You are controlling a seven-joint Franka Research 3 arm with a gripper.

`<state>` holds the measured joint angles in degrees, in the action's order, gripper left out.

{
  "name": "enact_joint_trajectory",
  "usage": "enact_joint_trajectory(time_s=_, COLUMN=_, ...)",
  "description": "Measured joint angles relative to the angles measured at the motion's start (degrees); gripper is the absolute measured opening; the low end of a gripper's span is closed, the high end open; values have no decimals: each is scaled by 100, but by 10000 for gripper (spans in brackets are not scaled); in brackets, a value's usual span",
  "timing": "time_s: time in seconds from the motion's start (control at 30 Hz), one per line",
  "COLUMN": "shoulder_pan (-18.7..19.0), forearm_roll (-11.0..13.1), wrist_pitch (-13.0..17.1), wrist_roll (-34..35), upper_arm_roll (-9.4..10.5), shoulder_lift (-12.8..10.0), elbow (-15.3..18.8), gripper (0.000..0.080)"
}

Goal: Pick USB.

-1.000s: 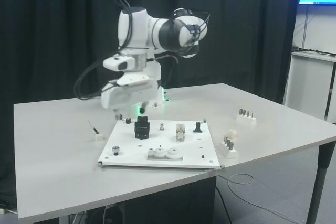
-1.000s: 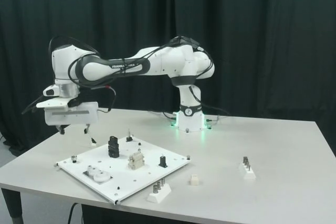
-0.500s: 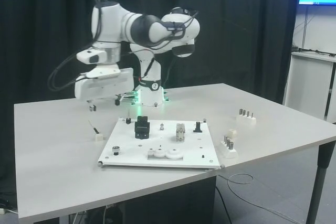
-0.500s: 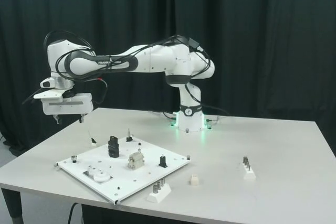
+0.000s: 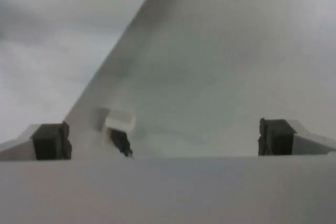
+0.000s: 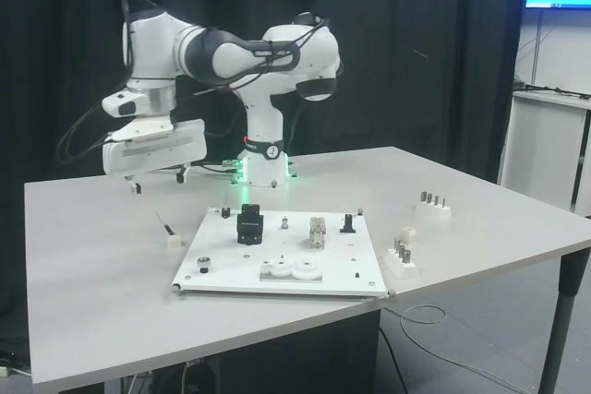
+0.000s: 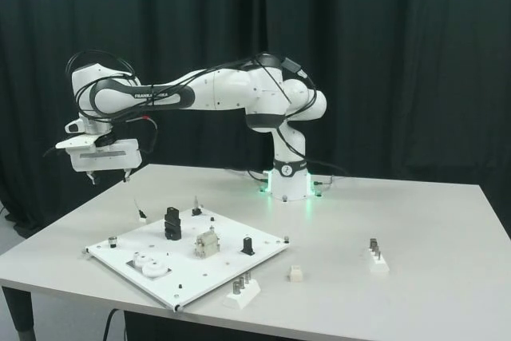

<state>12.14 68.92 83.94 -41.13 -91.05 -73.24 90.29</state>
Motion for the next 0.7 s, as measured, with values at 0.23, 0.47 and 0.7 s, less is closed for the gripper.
enact_joint_trajectory(time_s=0.23, shoulder_pan=-61, forearm_roll=0, wrist_pitch=-125, wrist_roll=-89, upper_arm_roll=43, shoulder_lift=-10, elbow=290, gripper=800)
enact_joint_trajectory(time_s=0.47, shoulder_pan=-61, forearm_roll=-7, wrist_pitch=-179, wrist_roll=-180, upper_arm_roll=110, shoulder_lift=-11, elbow=640, gripper=800)
enact_joint_trajectory(time_s=0.7, shoulder_pan=-60, forearm_roll=-1, wrist_pitch=-202, wrist_roll=-185, upper_arm_roll=215, shoulder_lift=-9, elbow=926, gripper=800)
